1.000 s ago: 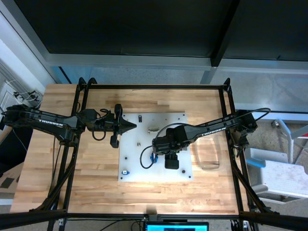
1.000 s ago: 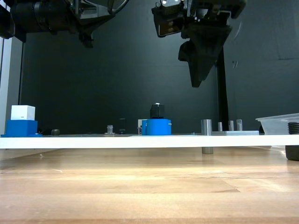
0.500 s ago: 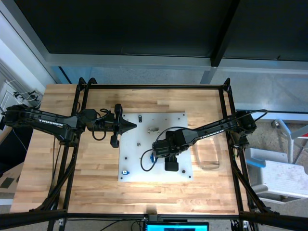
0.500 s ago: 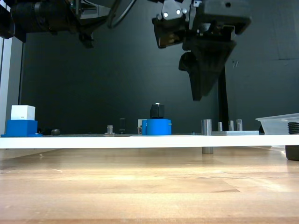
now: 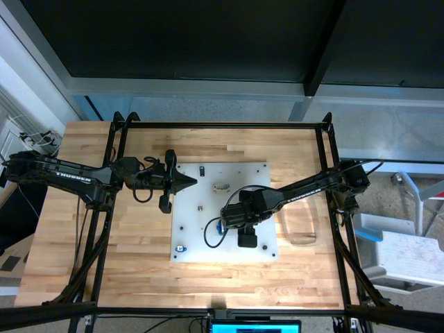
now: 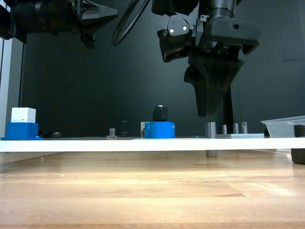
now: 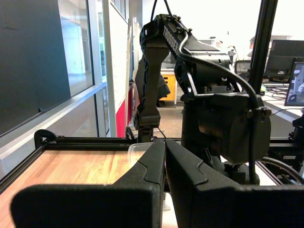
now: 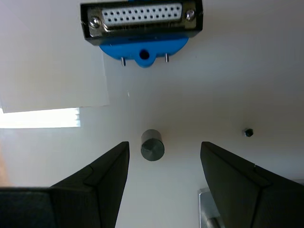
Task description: Pick the 16mm cylinder and place it in the container
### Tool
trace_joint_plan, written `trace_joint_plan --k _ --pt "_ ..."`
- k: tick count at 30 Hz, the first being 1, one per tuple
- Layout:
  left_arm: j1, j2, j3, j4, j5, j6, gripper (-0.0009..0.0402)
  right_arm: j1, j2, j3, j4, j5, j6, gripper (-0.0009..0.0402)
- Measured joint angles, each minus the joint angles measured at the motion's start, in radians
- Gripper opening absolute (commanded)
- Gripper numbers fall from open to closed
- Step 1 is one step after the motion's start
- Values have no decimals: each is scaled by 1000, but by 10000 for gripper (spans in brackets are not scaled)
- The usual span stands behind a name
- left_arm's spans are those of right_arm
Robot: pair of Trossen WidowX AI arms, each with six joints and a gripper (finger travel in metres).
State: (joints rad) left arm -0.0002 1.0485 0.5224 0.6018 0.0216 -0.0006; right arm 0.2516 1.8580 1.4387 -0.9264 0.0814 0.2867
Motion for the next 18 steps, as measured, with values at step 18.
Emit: trace_joint_plan --k 18 --pt "0 0 0 0 0 0 0 4 49 -9 22 -6 -6 208"
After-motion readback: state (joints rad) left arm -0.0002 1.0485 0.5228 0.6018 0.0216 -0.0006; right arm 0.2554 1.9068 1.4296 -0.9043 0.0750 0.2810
